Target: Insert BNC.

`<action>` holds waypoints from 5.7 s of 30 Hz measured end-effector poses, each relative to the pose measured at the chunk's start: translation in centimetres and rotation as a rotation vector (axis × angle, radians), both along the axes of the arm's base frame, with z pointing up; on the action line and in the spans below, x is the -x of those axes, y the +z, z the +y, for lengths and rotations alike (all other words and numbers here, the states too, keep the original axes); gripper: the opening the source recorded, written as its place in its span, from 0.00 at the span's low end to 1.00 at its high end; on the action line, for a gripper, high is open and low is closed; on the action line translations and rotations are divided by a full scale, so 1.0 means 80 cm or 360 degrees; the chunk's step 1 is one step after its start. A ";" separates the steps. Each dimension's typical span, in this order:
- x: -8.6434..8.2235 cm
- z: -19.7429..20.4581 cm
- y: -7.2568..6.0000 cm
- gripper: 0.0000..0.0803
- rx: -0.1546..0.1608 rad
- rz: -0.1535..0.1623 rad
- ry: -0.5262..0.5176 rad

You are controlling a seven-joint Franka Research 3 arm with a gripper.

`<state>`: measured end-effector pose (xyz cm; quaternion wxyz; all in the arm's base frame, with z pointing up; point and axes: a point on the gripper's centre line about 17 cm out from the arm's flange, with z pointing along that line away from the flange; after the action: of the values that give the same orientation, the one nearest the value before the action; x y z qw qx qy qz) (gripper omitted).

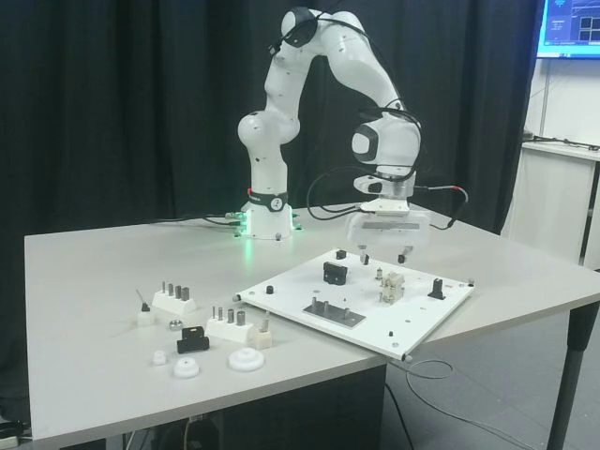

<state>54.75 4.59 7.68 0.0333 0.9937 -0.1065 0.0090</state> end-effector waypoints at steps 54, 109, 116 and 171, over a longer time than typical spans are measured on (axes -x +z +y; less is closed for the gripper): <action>0.045 0.034 -0.044 1.00 -0.0204 -0.0008 0.0181; 0.041 0.022 -0.061 0.17 -0.0211 -0.0022 -0.0010; 0.041 0.023 -0.062 0.16 -0.0218 -0.0022 -0.0205; 0.037 0.026 -0.062 0.16 -0.0160 -0.0001 -0.1925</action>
<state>51.80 6.67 2.69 -0.0146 0.7574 -0.6526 -0.0164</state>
